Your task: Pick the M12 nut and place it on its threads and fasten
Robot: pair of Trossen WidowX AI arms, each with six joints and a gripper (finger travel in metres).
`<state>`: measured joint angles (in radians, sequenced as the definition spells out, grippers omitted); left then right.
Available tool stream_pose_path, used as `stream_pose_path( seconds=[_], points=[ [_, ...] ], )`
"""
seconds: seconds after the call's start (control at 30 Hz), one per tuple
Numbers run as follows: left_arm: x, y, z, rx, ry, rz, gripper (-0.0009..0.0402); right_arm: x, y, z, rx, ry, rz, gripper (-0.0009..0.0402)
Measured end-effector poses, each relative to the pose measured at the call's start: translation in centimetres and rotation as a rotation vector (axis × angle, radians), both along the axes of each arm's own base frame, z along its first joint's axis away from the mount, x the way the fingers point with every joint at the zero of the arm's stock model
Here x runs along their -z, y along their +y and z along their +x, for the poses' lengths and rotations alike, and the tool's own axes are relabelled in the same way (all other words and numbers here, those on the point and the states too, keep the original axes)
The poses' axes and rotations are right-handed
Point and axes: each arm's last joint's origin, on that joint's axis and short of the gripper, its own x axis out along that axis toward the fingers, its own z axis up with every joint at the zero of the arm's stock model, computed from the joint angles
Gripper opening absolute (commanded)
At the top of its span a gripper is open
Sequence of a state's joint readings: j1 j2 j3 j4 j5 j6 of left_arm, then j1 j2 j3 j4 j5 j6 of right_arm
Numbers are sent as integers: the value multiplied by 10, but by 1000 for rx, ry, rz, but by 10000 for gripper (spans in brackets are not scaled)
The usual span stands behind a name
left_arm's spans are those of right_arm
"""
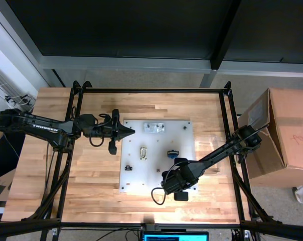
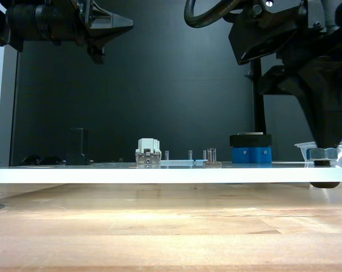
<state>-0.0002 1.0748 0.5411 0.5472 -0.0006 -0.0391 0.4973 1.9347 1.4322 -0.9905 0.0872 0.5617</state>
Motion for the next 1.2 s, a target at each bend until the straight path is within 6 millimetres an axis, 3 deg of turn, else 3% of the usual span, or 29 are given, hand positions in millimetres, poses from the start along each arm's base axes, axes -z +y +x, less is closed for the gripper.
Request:
stream_pose_path(
  seconds=[0.3, 0.6, 0.97, 1.2],
  points=[
    [0, 0, 0, 0, 0, 0, 0, -1, 0, 2, 6, -16, 8, 0],
    [0, 0, 0, 0, 0, 0, 0, 3, 9, -2, -129, 102, 293, 0],
    [0, 0, 0, 0, 0, 0, 0, 0, 0, 0, -32, -11, -21, 0],
    [0, 0, 0, 0, 0, 0, 0, 0, 0, 2, -16, -34, -35, 0]
  ],
)
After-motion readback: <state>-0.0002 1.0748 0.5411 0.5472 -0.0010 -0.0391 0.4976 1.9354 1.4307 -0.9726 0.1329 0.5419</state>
